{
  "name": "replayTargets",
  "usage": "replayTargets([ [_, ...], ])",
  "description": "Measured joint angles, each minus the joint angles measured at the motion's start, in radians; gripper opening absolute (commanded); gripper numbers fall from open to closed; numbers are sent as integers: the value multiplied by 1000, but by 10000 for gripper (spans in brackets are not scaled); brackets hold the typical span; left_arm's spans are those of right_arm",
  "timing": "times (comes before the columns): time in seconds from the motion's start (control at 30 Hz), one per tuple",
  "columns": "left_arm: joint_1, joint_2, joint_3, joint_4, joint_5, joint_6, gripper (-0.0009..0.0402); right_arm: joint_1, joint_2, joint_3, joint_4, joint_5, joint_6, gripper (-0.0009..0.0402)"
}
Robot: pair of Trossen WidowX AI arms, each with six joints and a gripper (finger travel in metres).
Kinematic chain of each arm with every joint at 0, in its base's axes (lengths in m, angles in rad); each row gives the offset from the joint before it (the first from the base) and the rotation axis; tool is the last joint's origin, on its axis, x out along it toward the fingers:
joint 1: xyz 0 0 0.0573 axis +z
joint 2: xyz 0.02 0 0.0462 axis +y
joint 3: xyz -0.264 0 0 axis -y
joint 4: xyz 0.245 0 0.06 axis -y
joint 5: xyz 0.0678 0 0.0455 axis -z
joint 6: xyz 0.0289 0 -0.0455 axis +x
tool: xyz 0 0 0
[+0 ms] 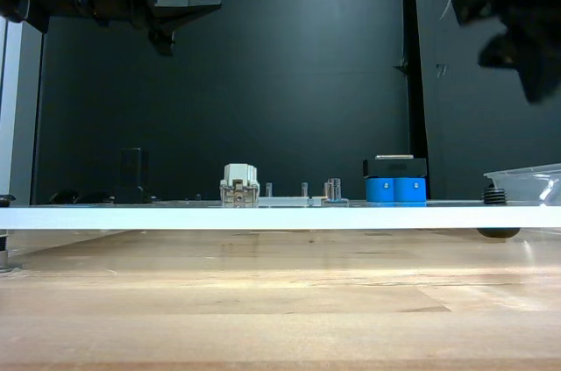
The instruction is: Unfasten the M12 nut and place it in the container
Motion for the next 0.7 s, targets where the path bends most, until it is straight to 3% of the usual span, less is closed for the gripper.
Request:
replayTargets([
  [0.07, 0, 0, 0, 0, 0, 0, 0, -20, 0, 40, 4, 5, -40, -5],
  [0.27, 0, 0, 0, 0, 0, 0, 0, -82, 0, 134, 60, 103, -127, -2],
  [0.43, 0, 0, 0, 0, 0, 0, 0, -113, -29, 137, 295, 104, -242, 0],
  [0.63, 0, 0, 0, 0, 0, 0, 0, -179, -98, 5, 726, 110, -324, 0],
  [0.7, 0, 0, 0, 0, 0, 0, 0, -212, -120, -44, 863, 85, -336, 0],
])
